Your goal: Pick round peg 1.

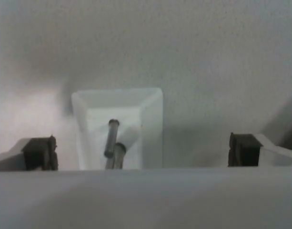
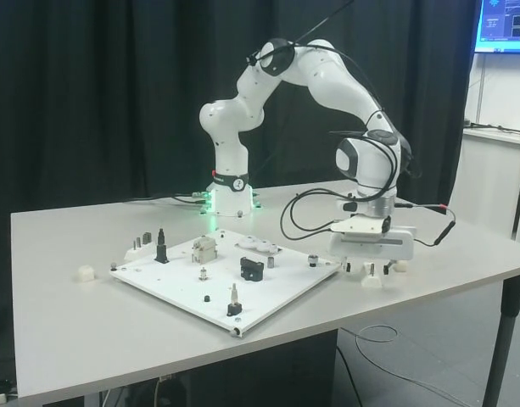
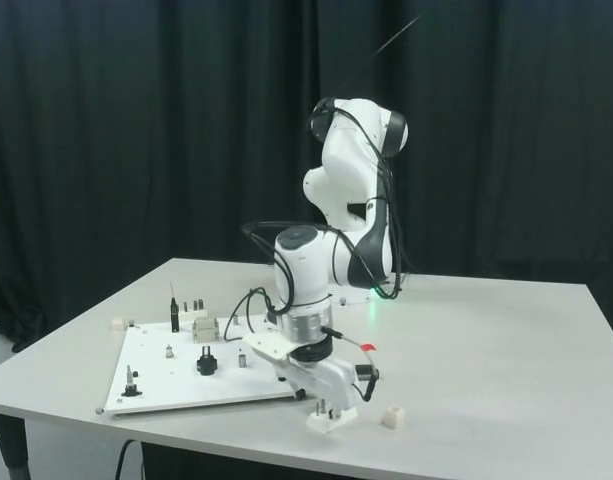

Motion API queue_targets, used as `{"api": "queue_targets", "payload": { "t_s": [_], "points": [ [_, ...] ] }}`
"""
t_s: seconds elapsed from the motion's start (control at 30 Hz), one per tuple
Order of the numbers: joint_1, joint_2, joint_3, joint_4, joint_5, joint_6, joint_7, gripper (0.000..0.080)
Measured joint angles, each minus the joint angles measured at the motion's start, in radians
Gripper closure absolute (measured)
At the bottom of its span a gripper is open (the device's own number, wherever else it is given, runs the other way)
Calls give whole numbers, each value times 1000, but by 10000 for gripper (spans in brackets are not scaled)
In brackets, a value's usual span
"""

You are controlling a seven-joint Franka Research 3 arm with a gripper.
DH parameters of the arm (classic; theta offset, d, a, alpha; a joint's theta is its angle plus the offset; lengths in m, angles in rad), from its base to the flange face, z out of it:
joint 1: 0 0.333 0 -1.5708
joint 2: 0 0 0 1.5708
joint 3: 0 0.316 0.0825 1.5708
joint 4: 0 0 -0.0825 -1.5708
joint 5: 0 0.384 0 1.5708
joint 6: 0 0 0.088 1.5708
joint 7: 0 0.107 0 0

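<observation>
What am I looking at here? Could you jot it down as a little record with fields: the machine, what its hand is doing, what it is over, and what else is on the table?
machine: white arm bolted on a grey table
end effector: open, low over the holder, fingers either side
holder: white block off the board's edge, two pegs standing in it
pegs: not yet gripped
board: white plate with small parts
other: white cube near the holder

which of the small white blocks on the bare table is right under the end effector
The white holder block carrying upright pegs, directly below the end effector; the plain white cube sits beside it, and another lies beyond the board.
</observation>
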Motion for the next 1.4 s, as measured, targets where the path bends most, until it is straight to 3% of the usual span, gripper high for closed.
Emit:
{"api": "queue_targets", "payload": {
  "t_s": [0.67,0.7,0.87,0.9,1.2,1.23,1.4],
  "points": [
    [-9,7,-2,0,-3,24,0,3],
    [-10,7,-2,1,-3,25,0,120],
    [-12,7,-2,5,-9,25,0,120],
    [-12,7,-2,6,-9,25,0,296],
    [-12,7,0,15,-9,25,0,296],
    [-12,7,0,16,-9,25,0,636],
    [-12,7,3,20,-9,25,0,636]
  ]
}}
